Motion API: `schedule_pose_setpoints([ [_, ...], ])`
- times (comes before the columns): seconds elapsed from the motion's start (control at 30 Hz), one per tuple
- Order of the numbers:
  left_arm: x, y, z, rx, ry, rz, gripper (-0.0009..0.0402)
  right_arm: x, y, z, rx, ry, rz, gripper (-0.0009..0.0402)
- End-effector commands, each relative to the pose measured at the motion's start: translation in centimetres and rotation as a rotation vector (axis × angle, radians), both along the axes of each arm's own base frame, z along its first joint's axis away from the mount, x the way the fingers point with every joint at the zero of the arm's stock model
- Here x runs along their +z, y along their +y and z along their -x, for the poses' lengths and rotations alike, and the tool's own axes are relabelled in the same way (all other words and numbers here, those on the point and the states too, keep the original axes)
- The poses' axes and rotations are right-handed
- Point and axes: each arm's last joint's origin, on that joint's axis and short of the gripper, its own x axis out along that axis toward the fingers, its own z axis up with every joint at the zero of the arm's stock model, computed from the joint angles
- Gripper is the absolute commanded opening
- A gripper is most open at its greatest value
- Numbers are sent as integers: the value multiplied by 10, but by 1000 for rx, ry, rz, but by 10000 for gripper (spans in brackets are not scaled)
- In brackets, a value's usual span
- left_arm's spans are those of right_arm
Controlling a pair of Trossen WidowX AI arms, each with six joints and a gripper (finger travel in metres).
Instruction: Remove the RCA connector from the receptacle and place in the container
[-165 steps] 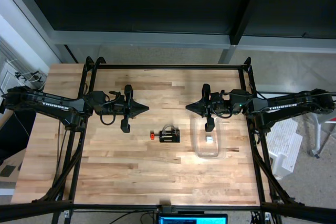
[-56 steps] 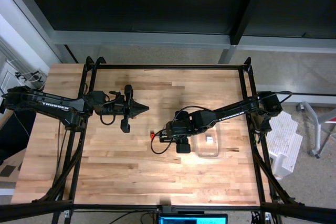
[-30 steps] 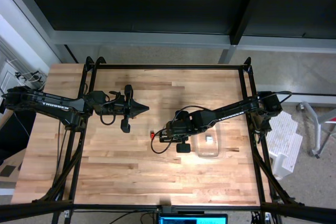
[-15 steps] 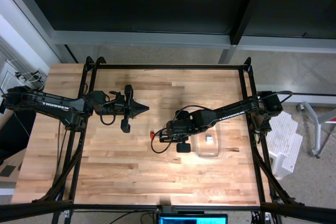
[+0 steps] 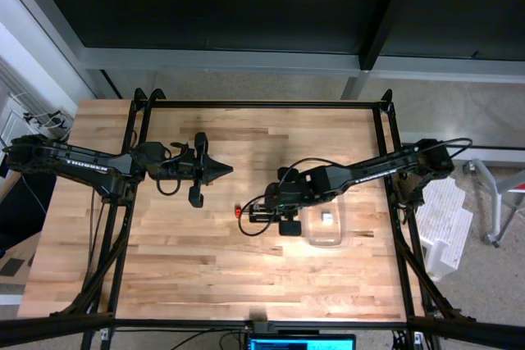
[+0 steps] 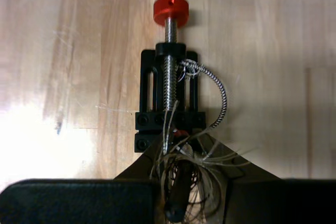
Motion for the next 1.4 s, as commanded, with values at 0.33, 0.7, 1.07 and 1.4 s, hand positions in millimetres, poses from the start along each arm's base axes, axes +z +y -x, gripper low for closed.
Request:
schedule_pose_setpoints([
  [0.33,0,0,0,0,0,0,0,29,-3,16,1,-66,-16,0],
  [0.7,0,0,0,0,0,0,0,33,-6,47,-28,-57,-52,0],
  [1.07,0,0,0,0,0,0,0,9,-14,96,-98,5,-76,0],
  [1.4,0,0,0,0,0,0,0,-9,-15,120,-128,109,-67,0],
])
